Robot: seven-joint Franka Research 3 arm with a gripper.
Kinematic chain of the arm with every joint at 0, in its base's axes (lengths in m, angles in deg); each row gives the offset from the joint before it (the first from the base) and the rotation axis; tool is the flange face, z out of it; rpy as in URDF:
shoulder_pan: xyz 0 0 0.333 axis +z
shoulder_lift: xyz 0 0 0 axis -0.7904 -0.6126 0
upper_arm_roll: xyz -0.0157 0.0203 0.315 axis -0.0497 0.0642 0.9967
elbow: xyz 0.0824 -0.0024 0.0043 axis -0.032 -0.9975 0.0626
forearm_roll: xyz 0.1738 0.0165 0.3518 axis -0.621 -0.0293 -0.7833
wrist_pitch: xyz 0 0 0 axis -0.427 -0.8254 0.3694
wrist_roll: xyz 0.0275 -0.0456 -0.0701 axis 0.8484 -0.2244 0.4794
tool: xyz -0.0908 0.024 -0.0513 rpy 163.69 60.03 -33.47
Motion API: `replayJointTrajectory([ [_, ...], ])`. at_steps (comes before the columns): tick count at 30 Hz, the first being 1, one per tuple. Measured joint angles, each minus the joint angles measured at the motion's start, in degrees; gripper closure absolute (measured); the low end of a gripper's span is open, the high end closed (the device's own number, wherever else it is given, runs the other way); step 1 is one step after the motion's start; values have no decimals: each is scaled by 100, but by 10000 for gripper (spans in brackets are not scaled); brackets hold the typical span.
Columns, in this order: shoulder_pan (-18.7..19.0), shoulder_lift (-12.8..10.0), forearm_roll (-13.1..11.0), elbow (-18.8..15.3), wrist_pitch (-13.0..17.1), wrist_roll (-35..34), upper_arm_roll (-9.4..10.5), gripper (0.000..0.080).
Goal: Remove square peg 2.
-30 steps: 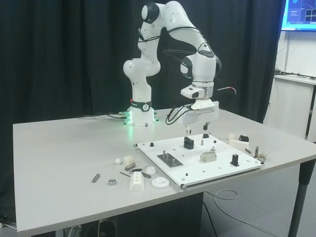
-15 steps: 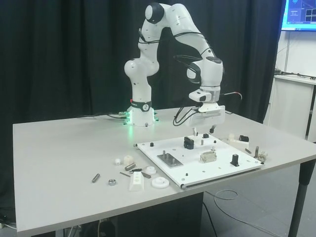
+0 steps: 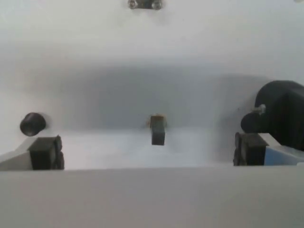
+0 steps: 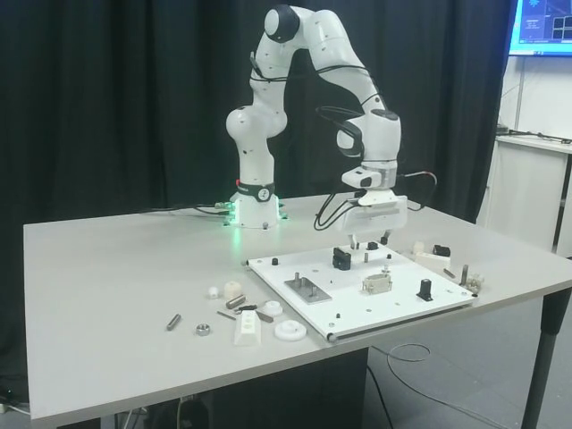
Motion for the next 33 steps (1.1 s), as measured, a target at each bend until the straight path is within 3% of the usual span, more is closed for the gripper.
replayJointTrajectory([
  [16, 14, -25, -1, -68, 44, -480, 39, 3],
  [33, 0, -285, -52, -59, 331, -591, 142, 3],
])
